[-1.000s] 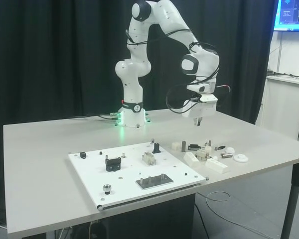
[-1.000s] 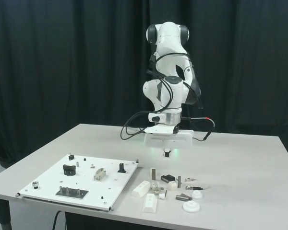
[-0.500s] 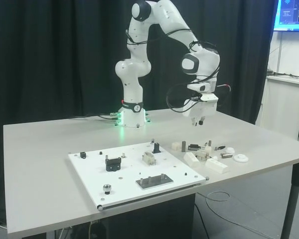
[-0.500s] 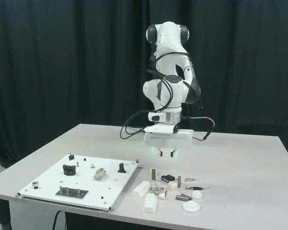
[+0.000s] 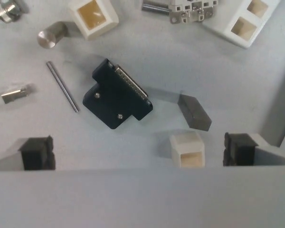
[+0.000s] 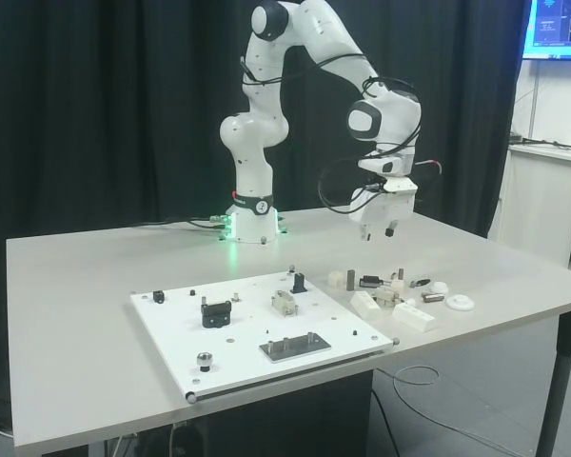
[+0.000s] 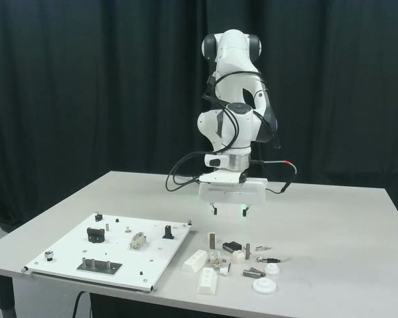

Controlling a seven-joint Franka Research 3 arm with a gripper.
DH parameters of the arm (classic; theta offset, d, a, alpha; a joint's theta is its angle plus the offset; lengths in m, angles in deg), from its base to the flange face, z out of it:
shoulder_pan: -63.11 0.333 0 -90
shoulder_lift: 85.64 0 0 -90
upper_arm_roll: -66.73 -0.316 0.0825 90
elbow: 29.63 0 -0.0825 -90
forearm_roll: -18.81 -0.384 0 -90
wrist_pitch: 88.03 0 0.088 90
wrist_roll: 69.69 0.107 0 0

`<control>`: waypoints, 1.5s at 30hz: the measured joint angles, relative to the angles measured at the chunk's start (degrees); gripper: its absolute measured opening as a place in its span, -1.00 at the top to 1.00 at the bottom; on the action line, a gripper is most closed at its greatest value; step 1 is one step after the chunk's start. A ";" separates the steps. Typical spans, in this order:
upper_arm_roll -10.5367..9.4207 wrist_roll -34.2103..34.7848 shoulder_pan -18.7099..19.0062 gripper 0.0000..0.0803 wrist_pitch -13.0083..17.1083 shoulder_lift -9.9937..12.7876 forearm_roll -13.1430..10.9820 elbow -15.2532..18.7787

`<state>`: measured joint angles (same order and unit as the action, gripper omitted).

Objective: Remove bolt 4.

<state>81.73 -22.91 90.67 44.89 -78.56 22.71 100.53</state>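
The grey desk (image 6: 76, 286) carries the white arm (image 6: 266, 143), bolted near its rear edge with a green glow at the foot (image 6: 230, 228), which only the first room view shows. The arm reaches out over the desk's right half, and the tool (image 7: 229, 211) hangs well above the surface with its fingers spread wide and nothing between them. The second room view shows that gap head-on, while the first room view shows the tool (image 6: 379, 232) from the side. A white board (image 6: 257, 328) lies toward the desk's front edge, well apart from the tool. It holds a grey metal plate with pegs (image 6: 294, 347), a black bracket (image 6: 215, 313) and several small bolts (image 7: 127, 229). Which of them is bolt 4 cannot be told, and the wrist view shows none of the board. Between the board and the desk's right edge lies a cluster of loose parts, which includes a white gear (image 7: 264, 286) nearest the front edge. The wrist view looks down on this cluster between the black fingertips (image 5: 35, 153). It shows a white double-socket block (image 5: 244, 19), a black connector (image 5: 118, 95), a white hollow cube (image 5: 187, 148), a grey block (image 5: 194, 112) just beside the cube, and a thin pin (image 5: 62, 87) beside the connector. All lie apart from the tool (image 5: 137, 152).
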 joint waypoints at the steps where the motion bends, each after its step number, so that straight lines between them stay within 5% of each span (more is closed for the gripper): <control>1: 0.00 0.00 0.00 -0.86 0.00 0.00 0.00 0.00; 2: 0.00 0.00 0.00 -0.97 0.00 0.00 0.00 0.00; 45: 0.05 -3.28 -0.54 -0.99 1.31 0.98 -0.05 -0.02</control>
<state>81.78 -26.19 90.13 46.20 -77.58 22.65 100.51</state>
